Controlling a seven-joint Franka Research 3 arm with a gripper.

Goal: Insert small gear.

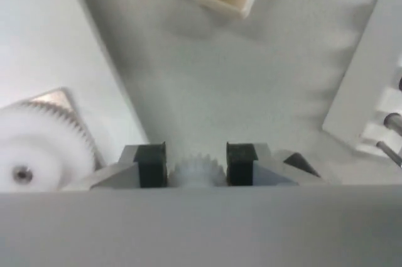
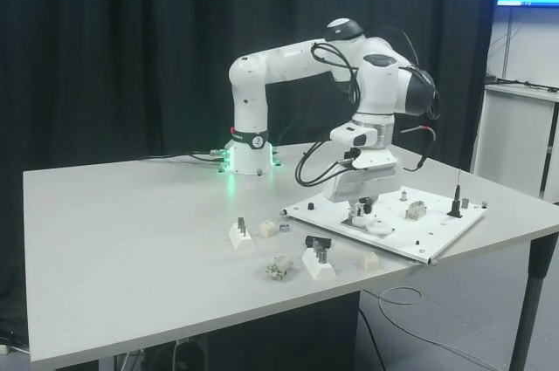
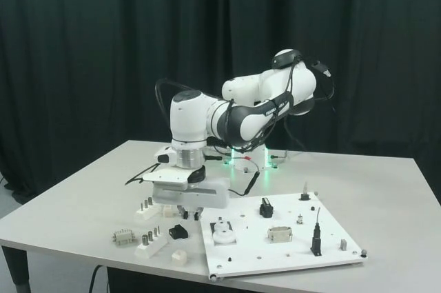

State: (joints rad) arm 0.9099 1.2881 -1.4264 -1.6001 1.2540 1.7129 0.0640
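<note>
The two-fingered gripper [image 1: 196, 165] is clenched on a small white toothed plastic gear [image 1: 197, 171], pinched between its black pads [image 1: 151, 163]. In the second room view, lower centre, it hangs just above the white square assembly board [image 3: 289, 255], near a large white gear [image 3: 223, 233].
</note>
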